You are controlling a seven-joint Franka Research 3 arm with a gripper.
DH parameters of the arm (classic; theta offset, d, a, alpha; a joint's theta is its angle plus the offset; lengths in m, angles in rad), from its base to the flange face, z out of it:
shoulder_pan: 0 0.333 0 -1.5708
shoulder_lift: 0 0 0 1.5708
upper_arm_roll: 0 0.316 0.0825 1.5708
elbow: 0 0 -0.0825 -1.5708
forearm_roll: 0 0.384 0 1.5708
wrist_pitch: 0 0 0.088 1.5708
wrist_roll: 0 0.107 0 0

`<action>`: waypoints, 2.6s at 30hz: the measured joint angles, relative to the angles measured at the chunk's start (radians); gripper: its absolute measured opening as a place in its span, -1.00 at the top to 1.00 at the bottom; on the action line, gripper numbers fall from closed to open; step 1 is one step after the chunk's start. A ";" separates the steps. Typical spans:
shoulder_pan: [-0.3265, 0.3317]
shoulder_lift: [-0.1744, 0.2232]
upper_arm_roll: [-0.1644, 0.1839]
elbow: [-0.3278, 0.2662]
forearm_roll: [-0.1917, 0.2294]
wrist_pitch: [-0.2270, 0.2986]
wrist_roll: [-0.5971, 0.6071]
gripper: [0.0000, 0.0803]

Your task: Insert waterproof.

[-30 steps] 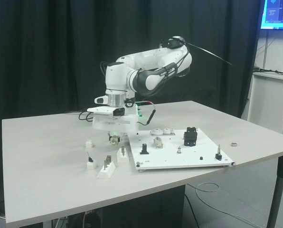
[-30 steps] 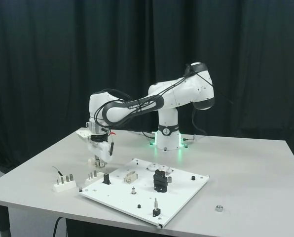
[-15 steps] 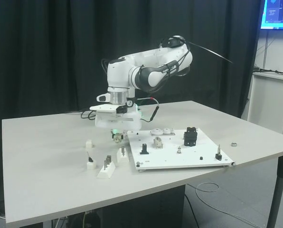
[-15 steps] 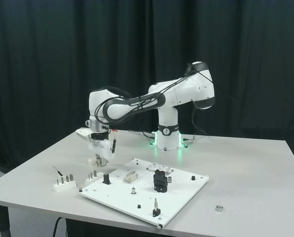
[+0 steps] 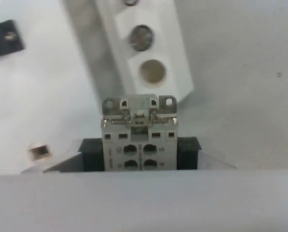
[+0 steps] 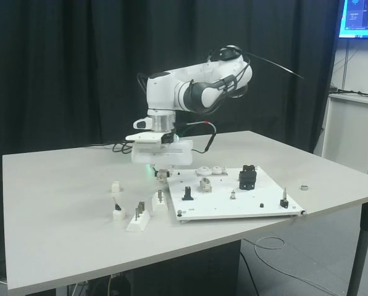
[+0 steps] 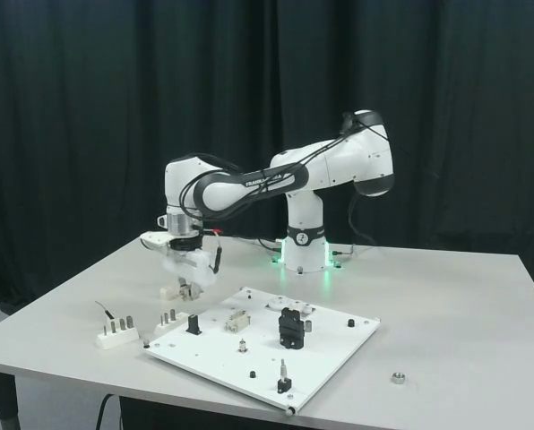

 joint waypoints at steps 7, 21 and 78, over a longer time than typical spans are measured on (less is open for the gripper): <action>0.035 -0.001 -0.018 0.011 -0.006 -0.012 0.000 0.23; 0.125 -0.010 -0.040 0.025 -0.027 -0.014 0.000 0.23; 0.273 -0.018 0.014 0.068 -0.073 0.064 0.041 0.23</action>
